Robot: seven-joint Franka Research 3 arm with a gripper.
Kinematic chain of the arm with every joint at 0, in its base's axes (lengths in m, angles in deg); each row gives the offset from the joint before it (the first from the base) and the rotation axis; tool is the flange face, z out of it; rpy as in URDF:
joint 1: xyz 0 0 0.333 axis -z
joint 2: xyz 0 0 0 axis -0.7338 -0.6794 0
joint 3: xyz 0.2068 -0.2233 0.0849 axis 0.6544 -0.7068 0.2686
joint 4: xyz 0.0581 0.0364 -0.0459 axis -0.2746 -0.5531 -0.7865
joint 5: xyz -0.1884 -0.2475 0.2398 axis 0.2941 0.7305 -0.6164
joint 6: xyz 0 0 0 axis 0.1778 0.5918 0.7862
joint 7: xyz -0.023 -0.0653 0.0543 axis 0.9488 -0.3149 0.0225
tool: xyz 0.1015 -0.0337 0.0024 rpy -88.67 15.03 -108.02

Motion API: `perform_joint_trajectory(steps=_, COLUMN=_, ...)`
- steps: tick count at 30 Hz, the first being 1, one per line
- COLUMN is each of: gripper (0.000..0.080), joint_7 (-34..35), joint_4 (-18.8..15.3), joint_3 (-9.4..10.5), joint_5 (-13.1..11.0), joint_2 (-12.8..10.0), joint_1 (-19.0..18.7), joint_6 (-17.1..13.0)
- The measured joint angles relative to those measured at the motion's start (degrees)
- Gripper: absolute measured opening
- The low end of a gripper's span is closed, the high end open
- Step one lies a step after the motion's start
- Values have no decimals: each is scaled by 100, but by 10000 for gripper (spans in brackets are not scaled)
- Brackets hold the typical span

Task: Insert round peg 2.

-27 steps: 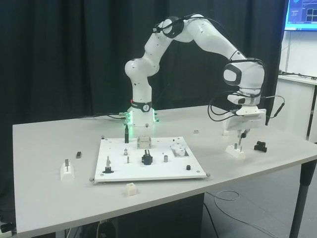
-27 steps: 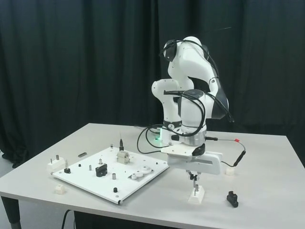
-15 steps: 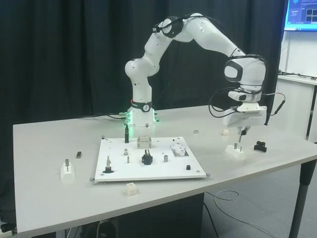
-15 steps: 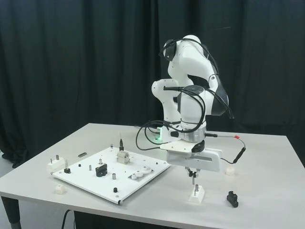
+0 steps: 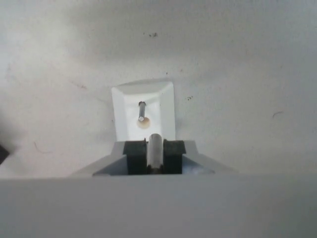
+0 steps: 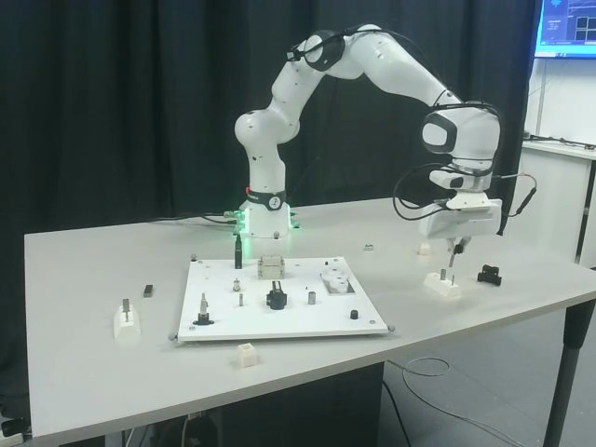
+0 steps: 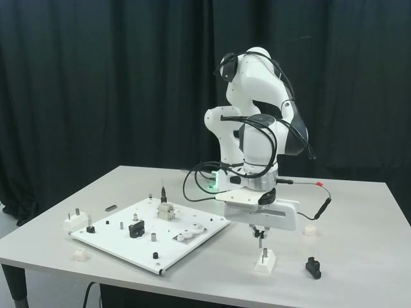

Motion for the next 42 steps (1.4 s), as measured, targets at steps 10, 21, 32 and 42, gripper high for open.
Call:
perform_joint_trajectory(steps=10, gripper=64, joint_7=0, joint_4=8, joint_3=-1, joint_5=75, joint_2=0, joint_1=0, joint_6=0)
perform_joint_trajectory(steps=21, gripper=64, joint_7=-43, joint_4=66, joint_3=-126, joint_5=425, joint_2=2, joint_1=10, joint_6=113)
perform_joint_trajectory(steps=32, gripper=64, joint_7=-220, joint_4=206, joint_3=-299, joint_5=961, joint_2=66, joint_1=218, joint_6=559)
perform_joint_trajectory(steps=42, gripper=64, joint_7=-546, joint_4=254, joint_3=-278, joint_5=1417, joint_2=224, joint_1=677, joint_6=917)
